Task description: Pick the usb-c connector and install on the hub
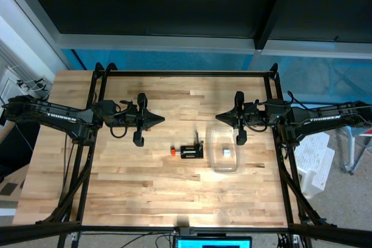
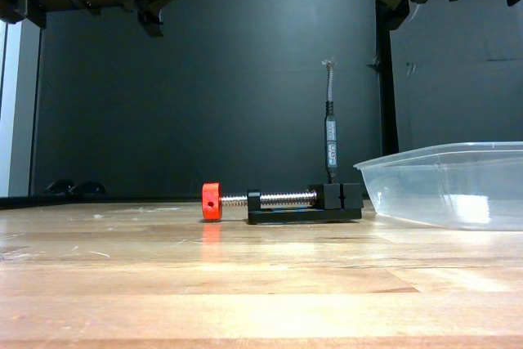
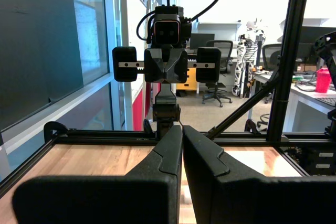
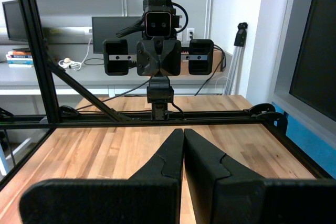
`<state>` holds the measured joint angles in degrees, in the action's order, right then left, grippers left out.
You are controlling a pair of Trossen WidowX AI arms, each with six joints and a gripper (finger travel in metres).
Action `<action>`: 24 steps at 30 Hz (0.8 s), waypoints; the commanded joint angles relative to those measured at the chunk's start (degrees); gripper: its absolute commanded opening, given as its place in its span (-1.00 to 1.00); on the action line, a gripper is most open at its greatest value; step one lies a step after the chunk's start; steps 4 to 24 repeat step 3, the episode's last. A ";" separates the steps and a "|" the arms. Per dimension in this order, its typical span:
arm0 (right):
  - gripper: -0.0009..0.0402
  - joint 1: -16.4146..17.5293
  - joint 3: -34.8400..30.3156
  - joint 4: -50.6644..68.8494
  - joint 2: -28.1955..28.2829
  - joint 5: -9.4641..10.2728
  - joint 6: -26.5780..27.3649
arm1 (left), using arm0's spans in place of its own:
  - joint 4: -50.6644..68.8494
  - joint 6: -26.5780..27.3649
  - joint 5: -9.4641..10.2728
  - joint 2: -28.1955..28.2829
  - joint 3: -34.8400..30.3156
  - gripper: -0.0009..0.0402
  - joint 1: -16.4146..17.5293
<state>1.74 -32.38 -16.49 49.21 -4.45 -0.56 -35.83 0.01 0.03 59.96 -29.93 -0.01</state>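
Observation:
In the low view the black connector (image 2: 330,141) stands upright on the black vise (image 2: 304,202) with the red knob (image 2: 212,201). Its grey braided cable (image 2: 330,83) rises straight above it, and nothing holds it. From above, the vise (image 1: 190,151) lies mid-table, left of the clear tray (image 1: 213,150), which holds the white block (image 1: 227,153). My left gripper (image 1: 161,119) hovers high at the left, fingers shut and empty (image 3: 181,130). My right gripper (image 1: 218,118) hovers high behind the tray, also shut and empty (image 4: 183,131).
The tray's wall (image 2: 458,181) stands just right of the vise in the low view. A black frame (image 1: 186,74) runs around the table's back and sides. Both arms hang well above the table surface.

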 commanded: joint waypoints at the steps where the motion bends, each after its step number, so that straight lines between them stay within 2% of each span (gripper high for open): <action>1: -0.96 0.02 0.00 0.00 0.00 -0.02 0.00 | 0.00 0.00 -0.02 0.02 -0.02 -0.96 0.00; 24: -0.96 0.02 0.00 0.00 0.00 -0.02 -0.02 | 0.00 0.00 -0.02 0.02 -0.02 -0.96 0.02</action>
